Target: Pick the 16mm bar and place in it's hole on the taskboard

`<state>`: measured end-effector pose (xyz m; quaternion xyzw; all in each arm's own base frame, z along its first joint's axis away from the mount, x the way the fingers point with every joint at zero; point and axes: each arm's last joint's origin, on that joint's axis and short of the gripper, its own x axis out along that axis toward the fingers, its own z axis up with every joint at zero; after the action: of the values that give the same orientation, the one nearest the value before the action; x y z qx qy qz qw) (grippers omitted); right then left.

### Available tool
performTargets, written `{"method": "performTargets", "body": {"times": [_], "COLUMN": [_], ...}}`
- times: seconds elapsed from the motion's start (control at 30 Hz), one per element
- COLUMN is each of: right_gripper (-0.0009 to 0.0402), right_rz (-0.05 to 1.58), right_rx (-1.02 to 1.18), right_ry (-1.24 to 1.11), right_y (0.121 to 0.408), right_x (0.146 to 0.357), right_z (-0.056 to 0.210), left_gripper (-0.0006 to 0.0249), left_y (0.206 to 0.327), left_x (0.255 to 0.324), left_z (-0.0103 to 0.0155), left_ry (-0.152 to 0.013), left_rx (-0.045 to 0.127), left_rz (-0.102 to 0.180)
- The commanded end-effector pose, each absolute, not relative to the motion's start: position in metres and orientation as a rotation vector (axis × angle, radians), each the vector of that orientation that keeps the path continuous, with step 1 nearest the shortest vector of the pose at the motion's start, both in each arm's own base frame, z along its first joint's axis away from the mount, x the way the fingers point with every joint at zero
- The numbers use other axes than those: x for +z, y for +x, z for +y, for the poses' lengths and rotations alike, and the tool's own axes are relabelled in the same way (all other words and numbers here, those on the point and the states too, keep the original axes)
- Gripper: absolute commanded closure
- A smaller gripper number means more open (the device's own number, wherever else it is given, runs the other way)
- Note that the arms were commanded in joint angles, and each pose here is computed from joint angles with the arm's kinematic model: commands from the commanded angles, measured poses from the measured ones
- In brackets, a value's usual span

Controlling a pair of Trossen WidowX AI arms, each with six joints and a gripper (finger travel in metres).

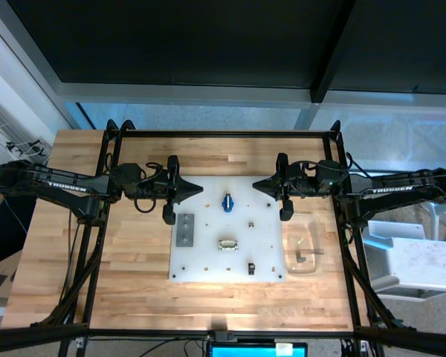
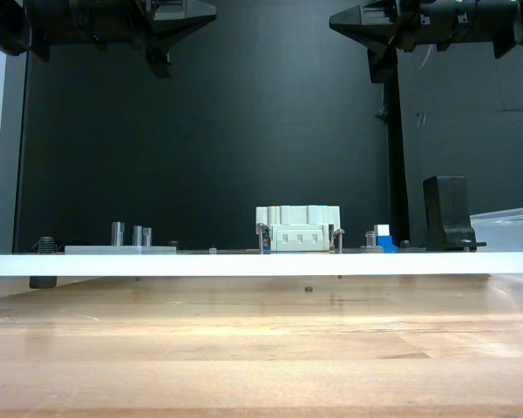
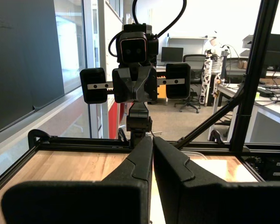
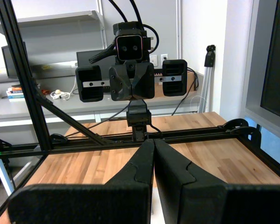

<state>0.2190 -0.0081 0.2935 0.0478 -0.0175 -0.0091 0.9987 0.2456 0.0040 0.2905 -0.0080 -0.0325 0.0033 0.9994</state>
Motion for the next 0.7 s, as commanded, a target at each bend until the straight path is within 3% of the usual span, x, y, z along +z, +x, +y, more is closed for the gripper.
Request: {"method": "performTargets", "body": {"times": [0.03, 0.7], "right_gripper": [0.0393, 0.0393], "right_rz": [-0.036, -0.044], "right_rx": [-0.018, -0.017], "right_ry": [0.095, 0.098], "right_y": [0.2190, 0.2190], "right_x": [0.2937, 0.2946], "right_z": [-0.0080, -0.0079], "left_gripper": [0.0243, 0.0243], "left_y": [0.2456, 0.2456], "left_x": [0.2905, 0.2905], "left_z": [0.0041, 0.0041], "left_ry": [-0.016, -0.016], "left_rx": [0.007, 0.007], "left_rz": [-0.065, -0.065]}}
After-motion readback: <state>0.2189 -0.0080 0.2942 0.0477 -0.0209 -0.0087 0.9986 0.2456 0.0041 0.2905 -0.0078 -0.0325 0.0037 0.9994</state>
